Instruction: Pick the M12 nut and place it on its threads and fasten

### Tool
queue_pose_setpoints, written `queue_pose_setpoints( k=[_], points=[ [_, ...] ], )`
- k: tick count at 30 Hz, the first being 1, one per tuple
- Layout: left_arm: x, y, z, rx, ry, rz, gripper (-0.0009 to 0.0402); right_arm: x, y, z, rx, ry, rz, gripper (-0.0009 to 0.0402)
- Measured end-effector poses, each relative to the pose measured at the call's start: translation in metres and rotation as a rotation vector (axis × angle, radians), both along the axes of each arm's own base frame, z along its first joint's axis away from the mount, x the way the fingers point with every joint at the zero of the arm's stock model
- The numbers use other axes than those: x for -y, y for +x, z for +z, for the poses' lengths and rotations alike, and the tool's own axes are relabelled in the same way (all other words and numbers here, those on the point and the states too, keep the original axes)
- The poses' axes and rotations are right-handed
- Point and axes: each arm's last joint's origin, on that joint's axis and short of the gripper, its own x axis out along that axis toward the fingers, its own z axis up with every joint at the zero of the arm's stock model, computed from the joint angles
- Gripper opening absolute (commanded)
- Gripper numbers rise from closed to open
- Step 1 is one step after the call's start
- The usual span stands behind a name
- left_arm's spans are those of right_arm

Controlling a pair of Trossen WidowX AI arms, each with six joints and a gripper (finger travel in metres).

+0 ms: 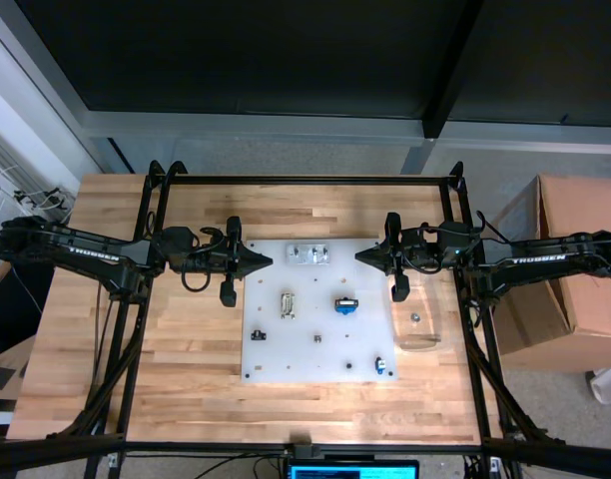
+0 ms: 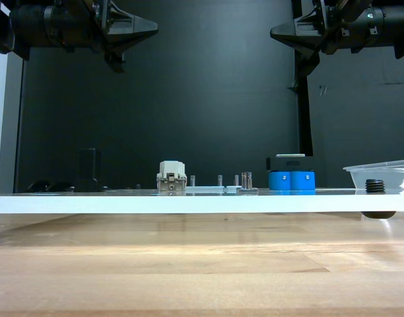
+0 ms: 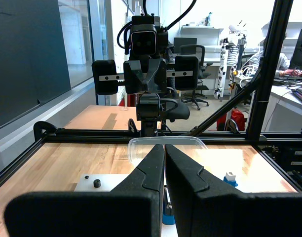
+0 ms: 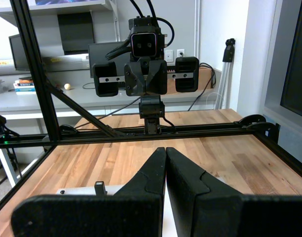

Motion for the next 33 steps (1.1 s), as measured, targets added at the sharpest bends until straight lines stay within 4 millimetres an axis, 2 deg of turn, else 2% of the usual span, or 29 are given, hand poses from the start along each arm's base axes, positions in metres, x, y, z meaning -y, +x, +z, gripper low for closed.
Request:
queue_pose_setpoints(
  k=[11,17,26,33],
  points=[
    [0.000,0.000,0.000,0.000,0.000,0.000,0.0000,0.000,0.000,0.000,0.000,0.004,0.000,0.0000],
    [0.000,0.000,0.000,0.000,0.000,0.000,0.0000,0.000,0.000,-0.001,-0.015,0.065,0.000,0.0000],
    [0.000,0.000,0.000,0.000,0.000,0.000,0.0000,-0.003,-0.013,0.002,-0.366,0.144,-0.011,0.0000],
    [0.000,0.000,0.000,0.000,0.000,0.000,0.0000,-0.018,-0.031,0.010,-0.685,0.184,0.032,0.0000]
  ],
)
